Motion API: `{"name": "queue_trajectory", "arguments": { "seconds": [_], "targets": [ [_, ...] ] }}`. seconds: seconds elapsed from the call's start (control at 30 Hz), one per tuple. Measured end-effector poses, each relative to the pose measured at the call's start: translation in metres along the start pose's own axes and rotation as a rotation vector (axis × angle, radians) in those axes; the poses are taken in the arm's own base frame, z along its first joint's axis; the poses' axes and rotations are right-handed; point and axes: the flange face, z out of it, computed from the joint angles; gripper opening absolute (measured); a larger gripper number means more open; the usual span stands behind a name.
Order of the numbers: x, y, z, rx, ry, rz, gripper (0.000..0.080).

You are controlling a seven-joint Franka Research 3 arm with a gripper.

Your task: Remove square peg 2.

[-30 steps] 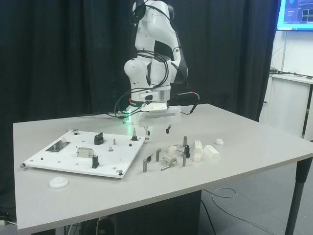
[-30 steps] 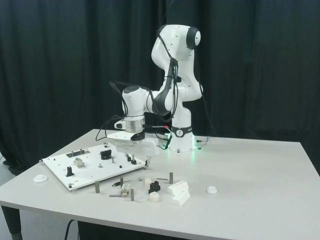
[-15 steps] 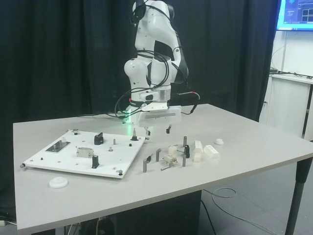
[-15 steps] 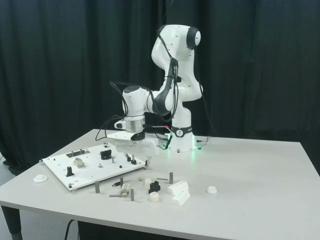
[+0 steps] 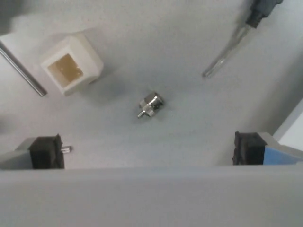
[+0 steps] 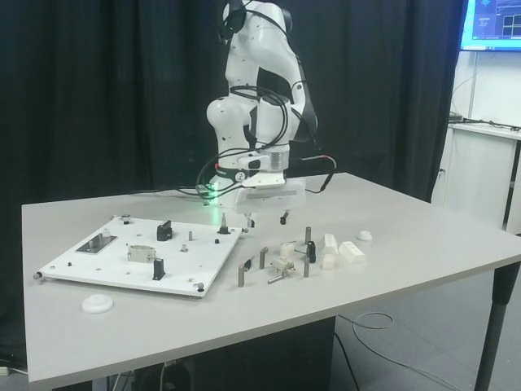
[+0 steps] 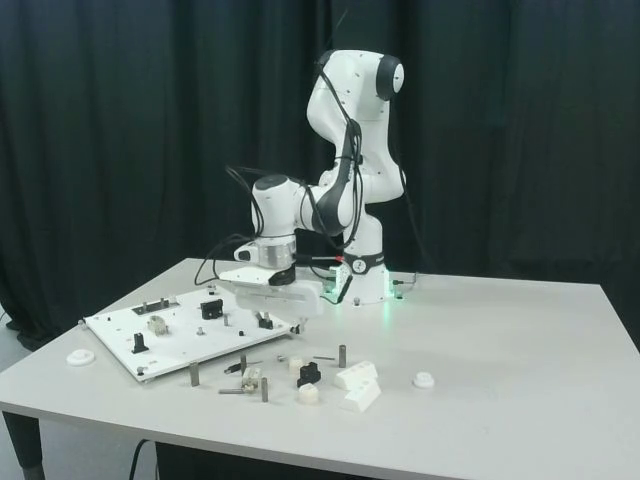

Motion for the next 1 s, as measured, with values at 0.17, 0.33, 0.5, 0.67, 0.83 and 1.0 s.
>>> {"name": "queue_trajectory", "arguments": {
  "seconds": [0.17, 0.33, 0.5, 0.67, 0.83, 1.0],
  "targets": [
    [-0.004, -0.006, 0.005, -0.008, 0.005, -0.011, 0.0800],
    [-0.008, -0.010, 0.009, -0.015, 0.009, -0.024, 0.0800],
    [-0.010, -0.013, 0.011, -0.017, 0.012, -0.035, 0.0800],
    [-0.009, -0.012, 0.010, -0.019, 0.019, -0.045, 0.0800],
    [-0.003, -0.008, 0.009, -0.028, 0.028, -0.057, 0.0800],
    [0.005, 0.001, 0.008, -0.045, 0.038, -0.087, 0.0800]
  ]
}}
